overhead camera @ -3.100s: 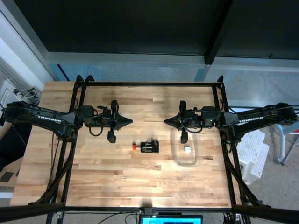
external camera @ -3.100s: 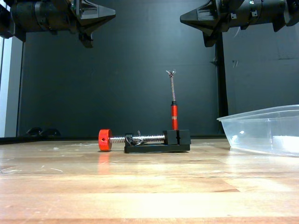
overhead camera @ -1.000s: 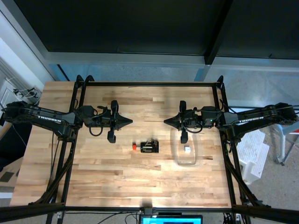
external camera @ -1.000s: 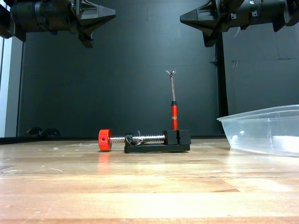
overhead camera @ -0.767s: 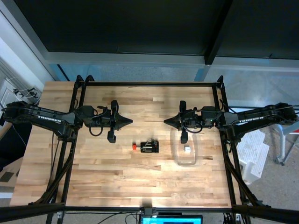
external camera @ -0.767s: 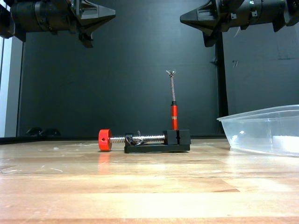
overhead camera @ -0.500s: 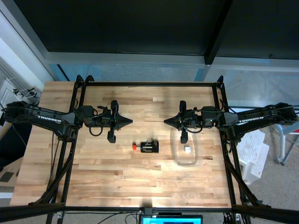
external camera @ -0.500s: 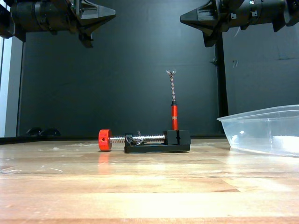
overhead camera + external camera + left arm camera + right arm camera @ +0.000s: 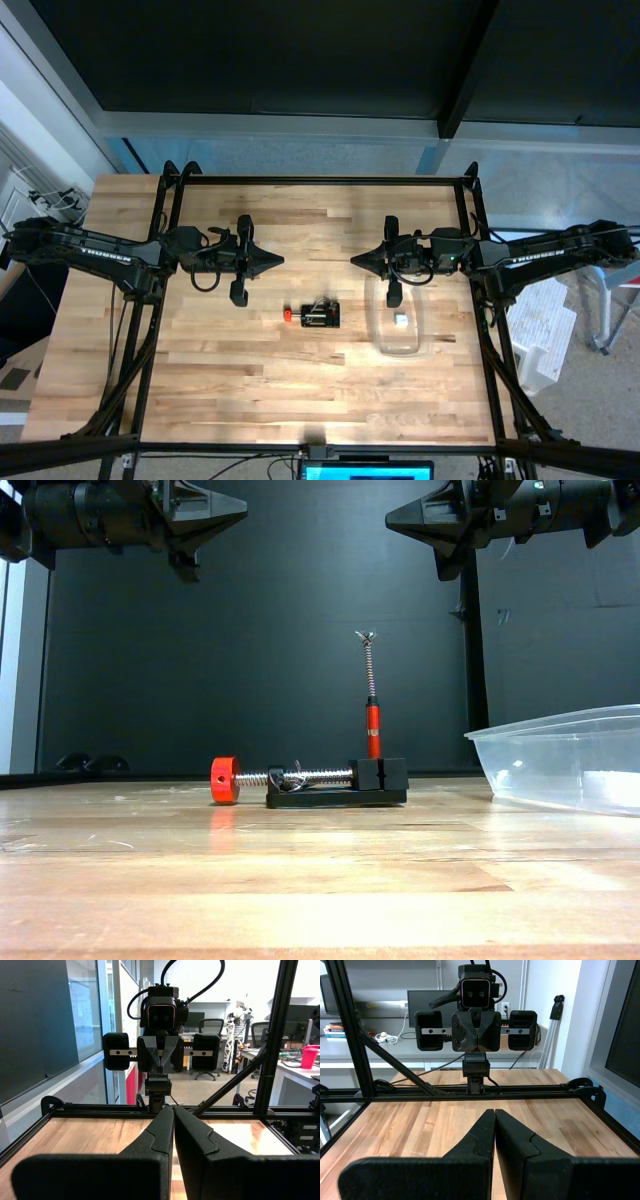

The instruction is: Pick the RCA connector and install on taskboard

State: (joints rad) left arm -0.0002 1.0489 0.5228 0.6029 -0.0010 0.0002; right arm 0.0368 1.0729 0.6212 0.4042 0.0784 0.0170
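Note:
The red connector (image 9: 372, 727) stands upright on the black vise (image 9: 338, 780), its braided cable (image 9: 369, 665) rising straight up, and nothing holds it. In the high view the vise (image 9: 322, 316) with its red knob (image 9: 287, 315) sits mid-table. My left gripper (image 9: 281, 260) hovers high, back and left of the vise, shut and empty; the left wrist view shows its fingertips (image 9: 173, 1108) pressed together. My right gripper (image 9: 352, 260) mirrors it, back and right of the vise, shut on nothing (image 9: 494, 1111). Both hang far above the table in the low view: left gripper (image 9: 240, 515), right gripper (image 9: 392, 521).
A clear tray (image 9: 384, 345) lies right of the vise with a white block (image 9: 400, 320) inside and nothing dark on it. Its wall (image 9: 540, 760) fills the right of the low view. Black frame rails border the table.

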